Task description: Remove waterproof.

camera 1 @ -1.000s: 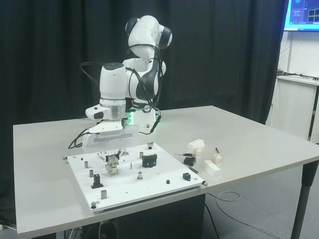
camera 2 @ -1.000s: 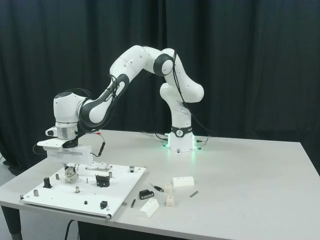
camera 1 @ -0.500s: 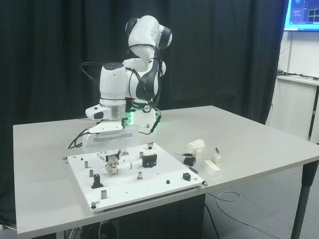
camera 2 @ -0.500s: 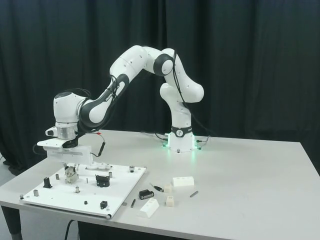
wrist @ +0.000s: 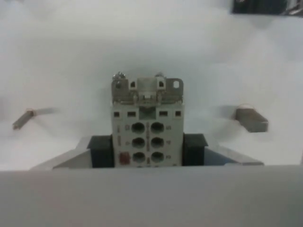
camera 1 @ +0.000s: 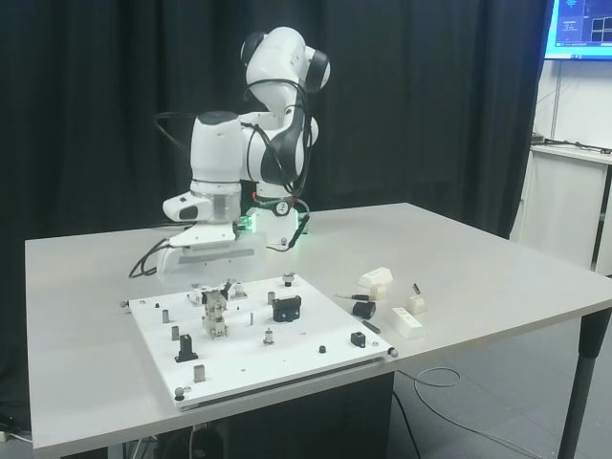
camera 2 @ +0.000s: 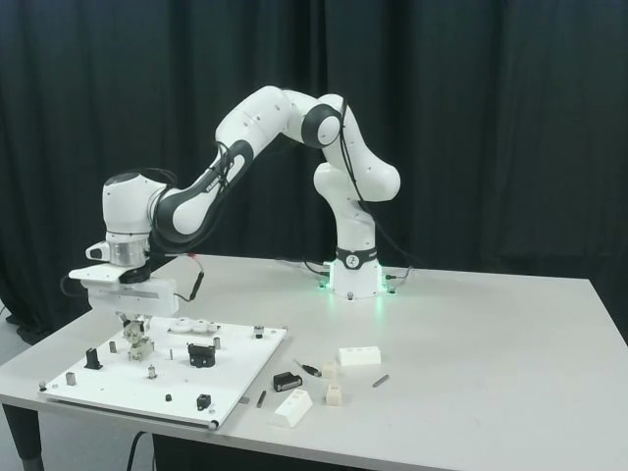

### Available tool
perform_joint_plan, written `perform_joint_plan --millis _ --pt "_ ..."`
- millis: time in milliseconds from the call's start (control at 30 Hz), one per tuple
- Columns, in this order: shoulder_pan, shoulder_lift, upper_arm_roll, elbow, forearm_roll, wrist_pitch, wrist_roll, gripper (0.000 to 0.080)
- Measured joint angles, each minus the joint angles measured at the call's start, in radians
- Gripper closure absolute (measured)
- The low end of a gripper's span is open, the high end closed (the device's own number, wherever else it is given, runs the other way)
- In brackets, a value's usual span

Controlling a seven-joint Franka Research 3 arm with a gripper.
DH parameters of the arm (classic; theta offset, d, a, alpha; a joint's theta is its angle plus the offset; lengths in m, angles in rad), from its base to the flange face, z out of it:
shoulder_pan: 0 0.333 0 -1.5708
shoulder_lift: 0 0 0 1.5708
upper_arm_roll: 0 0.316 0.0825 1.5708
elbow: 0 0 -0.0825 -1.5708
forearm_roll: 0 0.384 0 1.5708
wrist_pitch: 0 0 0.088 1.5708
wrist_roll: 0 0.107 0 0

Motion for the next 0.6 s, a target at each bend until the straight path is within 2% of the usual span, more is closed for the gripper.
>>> perform_joint_plan --millis 367,600 --pt "0.035 -0.024 -0.048 0.055 -0.003 -0.108 -0.001 0.0493" --pt "0.048 -0.026 -0.067 0.063 -0.003 -0.126 -0.001 0.0493"
